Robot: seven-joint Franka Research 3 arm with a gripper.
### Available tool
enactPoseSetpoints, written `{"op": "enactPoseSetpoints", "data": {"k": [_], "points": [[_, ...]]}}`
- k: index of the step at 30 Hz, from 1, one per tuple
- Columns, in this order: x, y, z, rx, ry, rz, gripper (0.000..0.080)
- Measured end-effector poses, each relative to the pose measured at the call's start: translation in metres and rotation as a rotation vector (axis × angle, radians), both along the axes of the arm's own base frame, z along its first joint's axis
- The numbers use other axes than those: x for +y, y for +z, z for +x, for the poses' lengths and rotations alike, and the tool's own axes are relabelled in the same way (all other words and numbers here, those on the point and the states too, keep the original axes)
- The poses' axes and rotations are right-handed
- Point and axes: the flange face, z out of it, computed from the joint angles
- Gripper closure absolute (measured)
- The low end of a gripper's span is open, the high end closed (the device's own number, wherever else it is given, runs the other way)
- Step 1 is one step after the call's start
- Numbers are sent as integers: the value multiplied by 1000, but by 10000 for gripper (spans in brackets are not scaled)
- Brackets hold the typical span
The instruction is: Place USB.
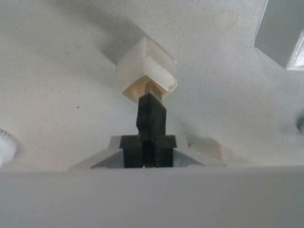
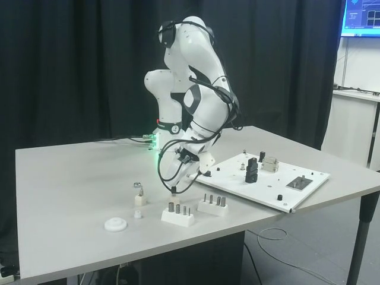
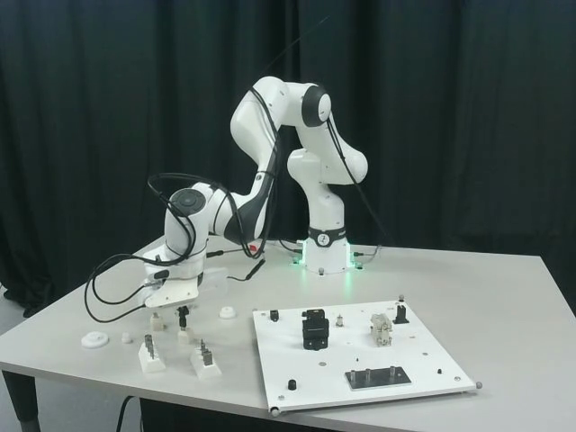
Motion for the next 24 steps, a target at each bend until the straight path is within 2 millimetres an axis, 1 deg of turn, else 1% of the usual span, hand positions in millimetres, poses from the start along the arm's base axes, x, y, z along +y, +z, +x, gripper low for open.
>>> {"op": "enactPoseSetpoints", "data": {"k": [24], "points": [[1,-10,2,5,59,29,751]]}}
